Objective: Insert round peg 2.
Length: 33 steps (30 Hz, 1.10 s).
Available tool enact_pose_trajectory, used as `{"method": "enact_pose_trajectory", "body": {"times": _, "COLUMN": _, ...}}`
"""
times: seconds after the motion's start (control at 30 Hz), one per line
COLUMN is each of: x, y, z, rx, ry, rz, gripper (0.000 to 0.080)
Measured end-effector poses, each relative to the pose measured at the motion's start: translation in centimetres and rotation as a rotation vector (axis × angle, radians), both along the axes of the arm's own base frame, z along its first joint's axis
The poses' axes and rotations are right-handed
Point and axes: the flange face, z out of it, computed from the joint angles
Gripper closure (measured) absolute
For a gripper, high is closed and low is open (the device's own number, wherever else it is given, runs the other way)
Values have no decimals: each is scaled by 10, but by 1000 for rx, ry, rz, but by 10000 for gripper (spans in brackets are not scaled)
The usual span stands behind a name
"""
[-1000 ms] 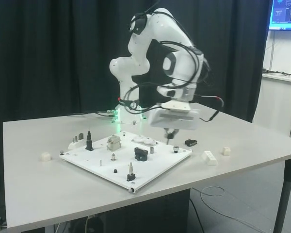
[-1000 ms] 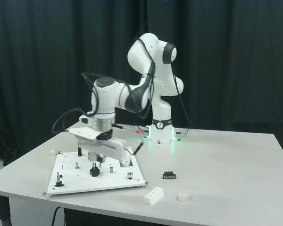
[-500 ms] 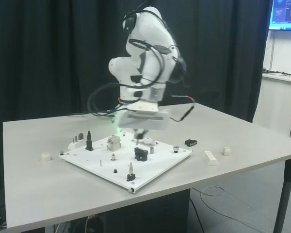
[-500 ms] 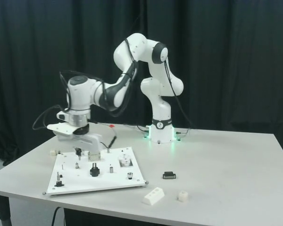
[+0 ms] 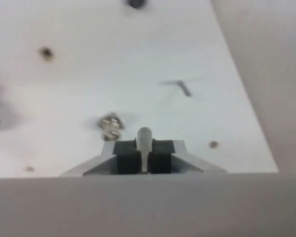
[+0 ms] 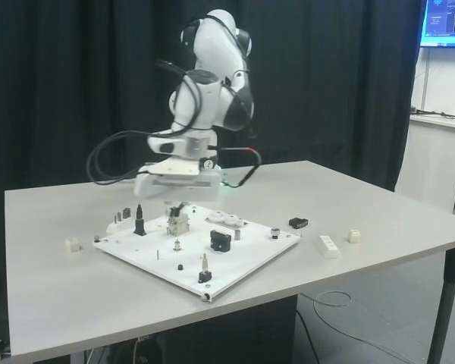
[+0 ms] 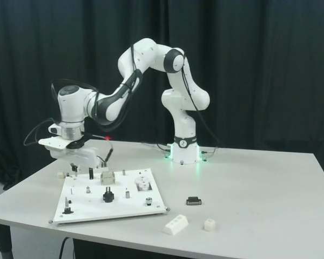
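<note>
Here, in the wrist view, the gripper (image 5: pixel 144 157) is clamped on a slim grey peg (image 5: pixel 144 140) whose tip hangs above the white board (image 5: pixel 138 59), beside a small metal fitting (image 5: pixel 110 127); I judge this the carry step, hole not yet reached. From the first room view, the arm holds the gripper (image 6: pixel 174 207) over the board's far side; the peg is too small to see. From the second room view, the target hole cannot be made out, so the next move calls for lining up, then lowering straight.

grey round peg (image 5: pixel 144 140), upright, clamped between fingers
</note>
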Motion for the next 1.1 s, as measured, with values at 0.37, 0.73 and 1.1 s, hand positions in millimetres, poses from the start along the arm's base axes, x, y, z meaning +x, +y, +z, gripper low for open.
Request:
{"method": "enact_pose_trajectory", "body": {"times": 0.37, "x": -37, "y": -52, "z": -14, "rx": 35, "ry": -21, "rz": 32, "gripper": 741}}
{"method": "enact_pose_trajectory", "body": {"times": 0.73, "x": -67, "y": -80, "z": -33, "rx": 64, "ry": -67, "rz": 81, "gripper": 741}}
{"method": "enact_pose_trajectory", "body": {"times": 1.1, "x": -83, "y": -82, "z": -52, "rx": 79, "ry": -90, "rz": 97, "gripper": 741}}
